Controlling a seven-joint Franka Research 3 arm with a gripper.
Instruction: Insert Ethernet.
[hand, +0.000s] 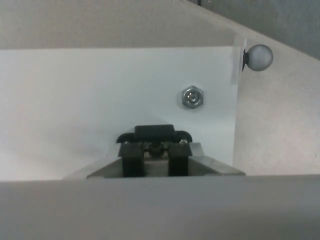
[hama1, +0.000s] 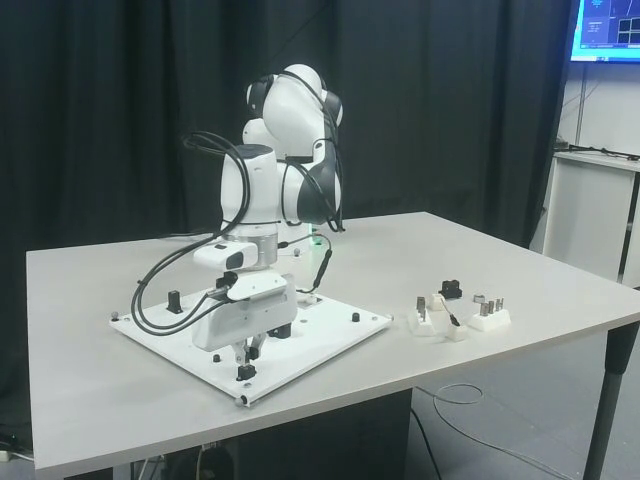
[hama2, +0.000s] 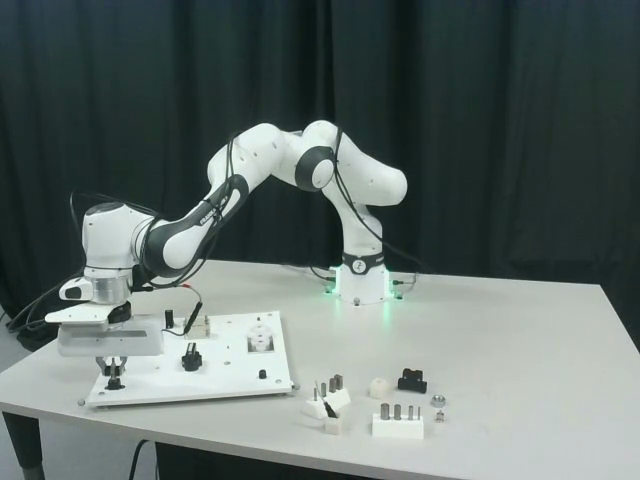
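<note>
My gripper (hand: 155, 152) is low over the near corner of the white board (hand: 75, 100), and its black fingers (hand: 132, 160) stand close together. A small black Ethernet plug (hand: 154, 133) sits at their tips, resting on the board. In the first room view the gripper (hama1: 244, 352) hangs just above the plug (hama1: 243, 373) near the front corner of the board (hama1: 330, 325). The second room view has the gripper (hama2: 112, 368) over the plug (hama2: 115, 381) at the left end of the board (hama2: 230, 385). Where the fingers meet the plug is partly hidden.
A hex nut (hand: 192, 96) and a grey ball (hand: 259, 57) mark the board's corner. Black posts (hama2: 190, 358) and a white socket block (hama2: 259, 340) stand on the board. White holders with pegs (hama2: 398, 420) and a black part (hama2: 411, 380) lie to the right. The table's front edge is close.
</note>
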